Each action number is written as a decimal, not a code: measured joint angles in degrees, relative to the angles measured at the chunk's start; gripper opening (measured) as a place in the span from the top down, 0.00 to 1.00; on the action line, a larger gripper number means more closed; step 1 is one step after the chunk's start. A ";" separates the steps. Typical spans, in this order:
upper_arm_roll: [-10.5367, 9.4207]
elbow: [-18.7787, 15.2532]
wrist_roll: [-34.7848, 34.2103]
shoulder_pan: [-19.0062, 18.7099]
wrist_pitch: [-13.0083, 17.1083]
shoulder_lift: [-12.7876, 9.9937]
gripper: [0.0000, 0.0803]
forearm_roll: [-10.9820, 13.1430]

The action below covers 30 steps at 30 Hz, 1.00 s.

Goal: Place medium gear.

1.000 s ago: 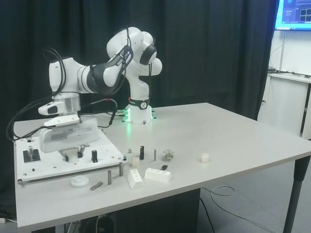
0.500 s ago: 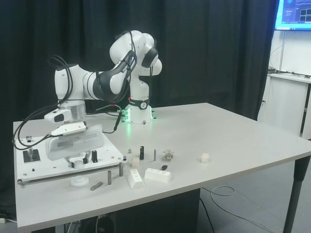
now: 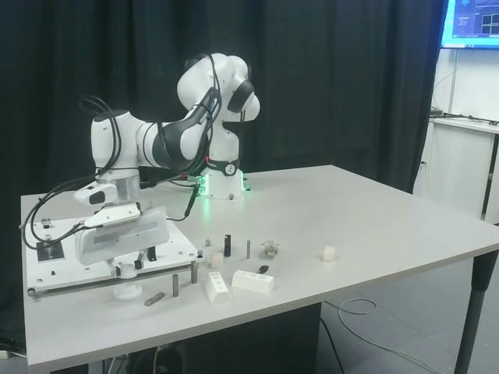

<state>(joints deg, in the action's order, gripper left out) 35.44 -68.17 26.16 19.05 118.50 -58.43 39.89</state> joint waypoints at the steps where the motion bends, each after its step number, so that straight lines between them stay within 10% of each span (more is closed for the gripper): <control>1: 0.00 0.04 0.00 0.00 0.00 -0.11 0.51 0.00; 21: 0.22 1.95 -0.10 0.08 -0.91 -1.14 0.51 -0.06; 22: 0.27 2.33 -0.32 0.08 -1.23 -1.14 0.24 -0.06; 30: 1.36 5.31 -2.64 -0.01 -5.02 -1.09 0.06 -0.13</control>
